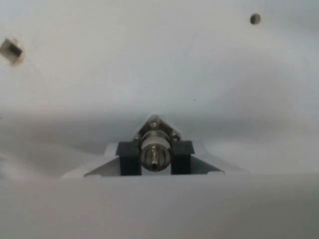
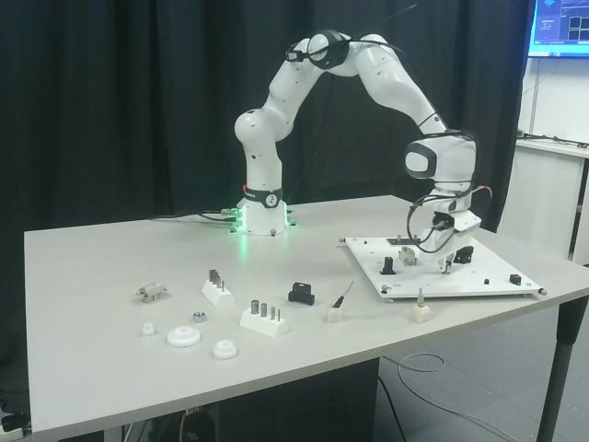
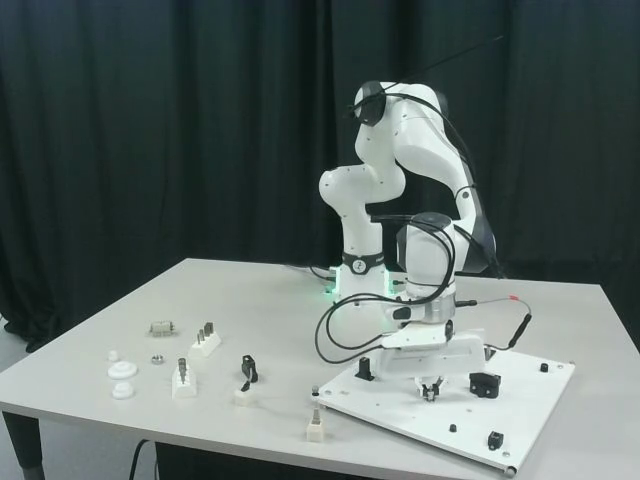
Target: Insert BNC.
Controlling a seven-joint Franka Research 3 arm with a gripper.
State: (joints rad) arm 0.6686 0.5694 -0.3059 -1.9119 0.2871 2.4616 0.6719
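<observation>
1. From the wrist view I see the metal connector [image 1: 155, 147] sitting squarely between the two black fingers [image 1: 128, 157], one pad on each side of its round body, so the jaws are closed narrowly on it.
2. The connector's open end faces the camera, with a small pin at its centre, and its body points away toward the white board [image 1: 159, 64] beyond the fingertips.
3. In the second room view the gripper [image 3: 431, 388] hangs low over the white board [image 3: 520, 410], its tips close to the surface; whether the connector touches the board I cannot tell.
4. On the board near the gripper I can pick out a black block [image 3: 485, 384] on one side and a smaller black upright piece [image 3: 365, 368] on the other, both apart from the fingers.
5. In the first room view the gripper [image 2: 440, 253] is over the middle of the white board [image 2: 488, 285], which lies flat on the grey table [image 2: 92, 267].
6. Well away from the board, on the table, I see white holders with pegs [image 2: 263, 316] and a white gear [image 2: 183, 337].
7. The arm's base [image 2: 260, 217] shows green light, behind the board.
</observation>
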